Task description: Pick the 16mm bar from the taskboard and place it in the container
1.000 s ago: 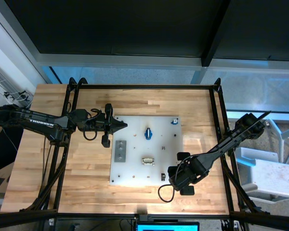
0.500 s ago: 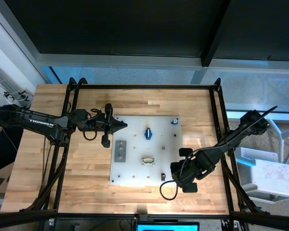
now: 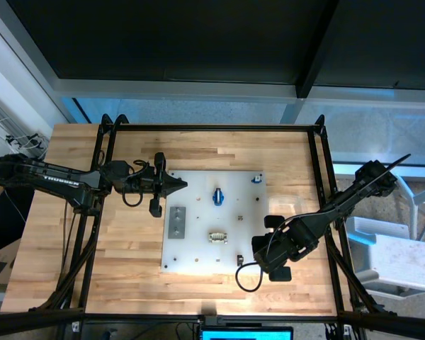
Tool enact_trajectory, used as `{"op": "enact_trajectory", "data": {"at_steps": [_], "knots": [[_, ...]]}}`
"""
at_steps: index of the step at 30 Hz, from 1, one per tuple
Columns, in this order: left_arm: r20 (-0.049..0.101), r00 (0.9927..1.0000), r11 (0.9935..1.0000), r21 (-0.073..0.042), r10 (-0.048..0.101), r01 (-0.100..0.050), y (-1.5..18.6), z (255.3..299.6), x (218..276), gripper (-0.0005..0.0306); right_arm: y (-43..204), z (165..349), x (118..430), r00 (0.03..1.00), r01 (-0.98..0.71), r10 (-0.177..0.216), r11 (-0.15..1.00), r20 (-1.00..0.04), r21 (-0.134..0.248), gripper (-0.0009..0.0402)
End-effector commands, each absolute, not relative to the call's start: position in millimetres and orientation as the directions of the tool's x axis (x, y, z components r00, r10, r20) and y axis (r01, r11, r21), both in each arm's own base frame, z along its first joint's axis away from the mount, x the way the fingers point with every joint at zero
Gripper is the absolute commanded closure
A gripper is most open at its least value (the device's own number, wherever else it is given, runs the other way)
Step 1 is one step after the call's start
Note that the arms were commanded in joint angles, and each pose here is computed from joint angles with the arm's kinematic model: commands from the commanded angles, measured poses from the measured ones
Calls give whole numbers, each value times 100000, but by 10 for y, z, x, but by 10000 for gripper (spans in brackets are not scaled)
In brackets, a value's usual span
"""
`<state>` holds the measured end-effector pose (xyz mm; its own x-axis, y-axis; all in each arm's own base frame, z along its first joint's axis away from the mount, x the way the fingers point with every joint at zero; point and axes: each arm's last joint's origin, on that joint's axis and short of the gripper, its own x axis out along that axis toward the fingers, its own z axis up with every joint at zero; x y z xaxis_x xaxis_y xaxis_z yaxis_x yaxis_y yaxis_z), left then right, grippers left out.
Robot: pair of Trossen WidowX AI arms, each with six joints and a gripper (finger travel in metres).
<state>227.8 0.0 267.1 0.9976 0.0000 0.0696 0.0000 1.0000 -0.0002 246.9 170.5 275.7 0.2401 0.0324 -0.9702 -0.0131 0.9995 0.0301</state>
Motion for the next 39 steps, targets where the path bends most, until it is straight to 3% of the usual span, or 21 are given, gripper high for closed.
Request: {"op": "enact_trajectory", "data": {"at_steps": [1,13,39], "knots": [[6994,99755,100000,-20,38,-37,0,2672,2279,300,1698,2756,2461,23309,-1134,2687,99963,-97208,2491,375],[6994,99755,100000,-20,38,-37,0,2672,2279,300,1484,2729,2279,21392,6818,768,99741,-97682,2277,375],[6994,99755,100000,-20,38,-37,0,2672,2279,300,1072,2414,1697,15923,23014,-2981,97313,-98679,774,375]]}}
